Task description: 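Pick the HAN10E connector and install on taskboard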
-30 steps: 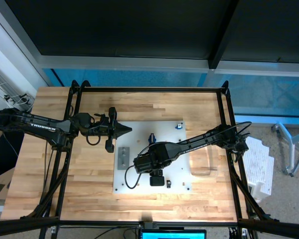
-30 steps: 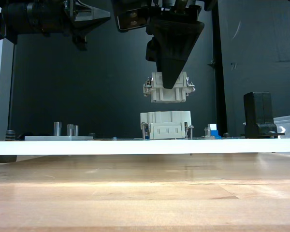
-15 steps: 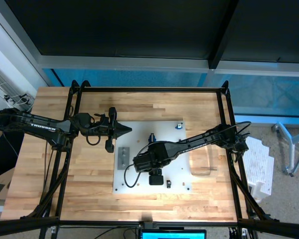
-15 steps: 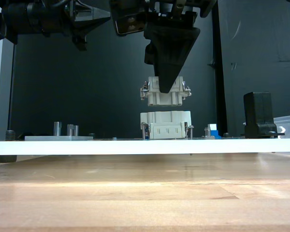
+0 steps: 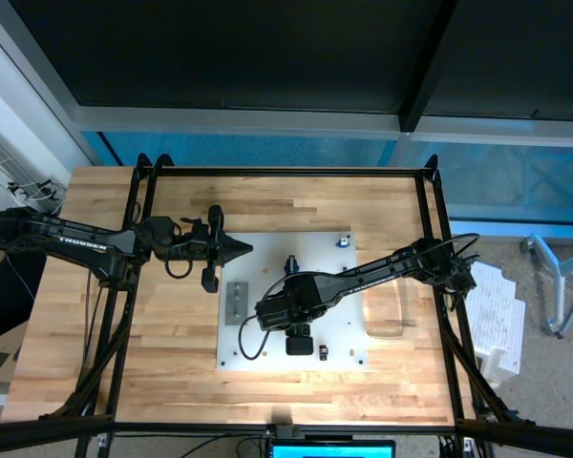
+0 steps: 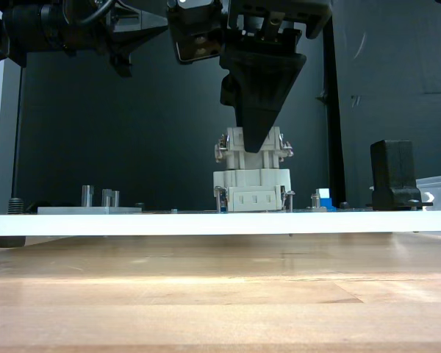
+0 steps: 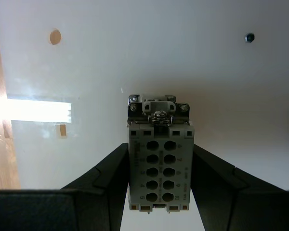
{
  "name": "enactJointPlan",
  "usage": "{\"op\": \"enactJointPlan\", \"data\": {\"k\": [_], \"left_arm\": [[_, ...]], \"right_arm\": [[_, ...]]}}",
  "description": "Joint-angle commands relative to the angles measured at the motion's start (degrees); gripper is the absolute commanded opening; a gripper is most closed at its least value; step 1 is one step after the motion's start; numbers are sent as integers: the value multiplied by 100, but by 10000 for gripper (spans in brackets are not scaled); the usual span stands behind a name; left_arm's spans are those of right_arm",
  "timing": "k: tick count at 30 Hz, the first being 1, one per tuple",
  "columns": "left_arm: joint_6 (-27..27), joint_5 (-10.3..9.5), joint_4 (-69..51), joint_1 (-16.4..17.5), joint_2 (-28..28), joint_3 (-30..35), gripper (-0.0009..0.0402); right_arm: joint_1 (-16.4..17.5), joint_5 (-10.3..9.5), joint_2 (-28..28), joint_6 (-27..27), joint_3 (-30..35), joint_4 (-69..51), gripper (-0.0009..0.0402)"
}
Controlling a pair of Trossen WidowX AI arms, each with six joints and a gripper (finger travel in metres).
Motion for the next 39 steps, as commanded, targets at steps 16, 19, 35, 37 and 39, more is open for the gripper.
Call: {"op": "enactJointPlan", "data": {"k": [16, 19, 35, 37, 39], "left_arm": [[0, 2, 0, 0, 2, 0, 1], [0, 2, 0, 0, 2, 0, 1], [0, 2, 0, 0, 2, 0, 1], [0, 2, 0, 0, 2, 0, 1], [0, 2, 0, 2, 2, 0, 1]], "right_arm": [[-13, -42, -4, -22, -133, 131, 28], [-13, -44, -4, -17, -225, 240, 27], [-22, -44, -4, -2, -667, 673, 27], [-22, -44, -4, -2, -667, 675, 28], [-22, -44, -7, -2, -667, 673, 27]]}}
